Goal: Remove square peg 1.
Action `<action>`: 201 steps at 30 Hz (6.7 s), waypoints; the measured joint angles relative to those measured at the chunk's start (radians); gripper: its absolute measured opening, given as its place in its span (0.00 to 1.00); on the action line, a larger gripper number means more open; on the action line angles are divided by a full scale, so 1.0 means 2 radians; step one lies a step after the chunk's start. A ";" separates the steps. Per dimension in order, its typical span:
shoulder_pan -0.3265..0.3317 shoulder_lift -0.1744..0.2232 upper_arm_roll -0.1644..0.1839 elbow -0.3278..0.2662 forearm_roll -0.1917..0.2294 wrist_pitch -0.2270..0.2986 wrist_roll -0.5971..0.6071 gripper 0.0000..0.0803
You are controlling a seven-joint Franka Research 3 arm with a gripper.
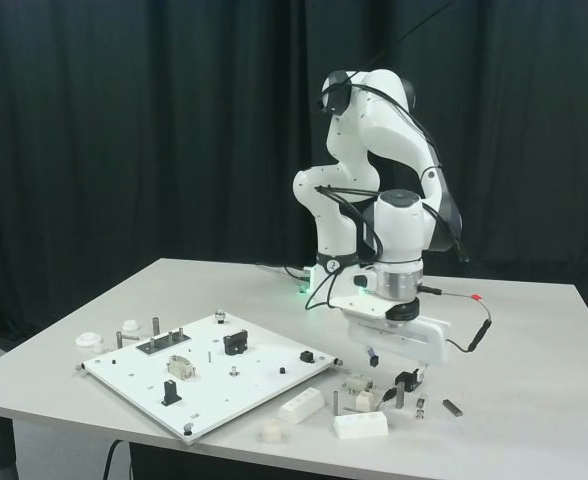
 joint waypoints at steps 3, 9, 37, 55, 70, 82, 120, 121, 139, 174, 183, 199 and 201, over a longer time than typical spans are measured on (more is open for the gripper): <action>0.000 0.000 -0.001 0.000 -0.004 0.000 0.000 1.00; 0.000 -0.001 -0.003 0.000 -0.008 0.001 0.008 1.00; -0.006 -0.025 -0.056 -0.007 -0.078 -0.034 0.010 1.00; -0.132 -0.088 -0.064 -0.073 -0.155 -0.012 -0.005 1.00; -0.226 -0.103 -0.064 -0.125 -0.126 0.089 -0.099 1.00; -0.243 -0.098 -0.065 -0.161 -0.059 0.143 -0.176 1.00; -0.257 -0.053 -0.065 -0.168 0.058 0.199 -0.302 1.00; -0.257 -0.052 -0.065 -0.168 0.061 0.200 -0.306 1.00; -0.257 -0.037 -0.061 -0.166 0.090 0.205 -0.339 1.00; -0.259 -0.028 -0.058 -0.166 0.096 0.207 -0.375 0.08; -0.259 -0.028 -0.058 -0.166 0.096 0.207 -0.375 0.05; -0.259 -0.034 -0.061 -0.164 0.096 0.197 -0.375 0.05; -0.259 -0.035 -0.061 -0.164 0.096 0.195 -0.375 0.05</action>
